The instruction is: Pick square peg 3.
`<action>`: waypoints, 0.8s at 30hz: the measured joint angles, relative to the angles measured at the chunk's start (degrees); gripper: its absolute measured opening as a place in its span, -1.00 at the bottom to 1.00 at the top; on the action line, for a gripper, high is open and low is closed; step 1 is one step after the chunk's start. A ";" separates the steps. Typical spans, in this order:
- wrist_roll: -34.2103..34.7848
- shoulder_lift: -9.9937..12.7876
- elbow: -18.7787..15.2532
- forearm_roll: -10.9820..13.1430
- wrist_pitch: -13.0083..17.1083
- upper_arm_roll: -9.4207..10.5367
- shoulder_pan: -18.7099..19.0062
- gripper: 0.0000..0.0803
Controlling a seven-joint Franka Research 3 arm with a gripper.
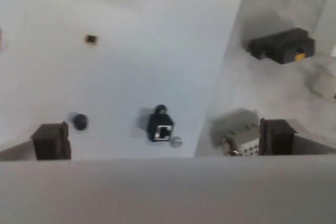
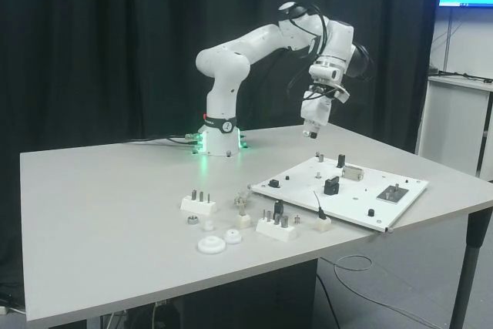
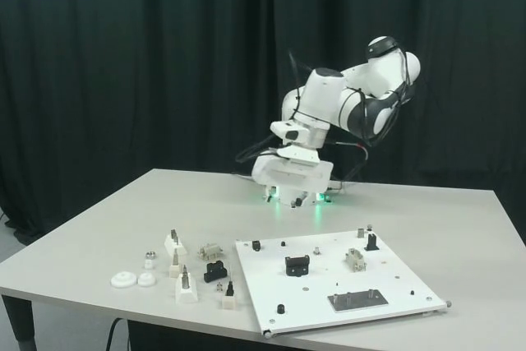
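Small dark pegs stand upright in white holders (image 2: 198, 203) (image 2: 277, 228) on the grey table, left of the white board (image 2: 400, 206). I cannot tell which one is square peg 3. The second room view shows these holders (image 3: 174, 245) (image 3: 186, 287) near the table's front left. My gripper (image 2: 310, 132) (image 3: 294, 196) hangs high above the board's far side, well away from the holders. The wrist view shows the gripper (image 1: 164, 139) open, its two black fingertips (image 1: 51, 141) wide apart and nothing between them.
The board (image 1: 131, 77) carries a black part (image 1: 160, 124) (image 2: 332, 186), a metal plate (image 2: 390, 193) and small pins. Beside it on the table lie a black block (image 1: 282, 45), a connector (image 1: 241, 140) and white gears (image 2: 209, 245). The arm's base (image 2: 219, 132) glows green.
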 joint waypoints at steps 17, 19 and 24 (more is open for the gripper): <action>-8.56 0.00 3.12 0.08 -0.01 1.30 -9.80 0.99; -9.28 0.00 3.21 0.08 -0.01 1.49 -10.95 0.99; -11.91 0.00 3.27 0.14 -0.01 1.81 -13.72 0.99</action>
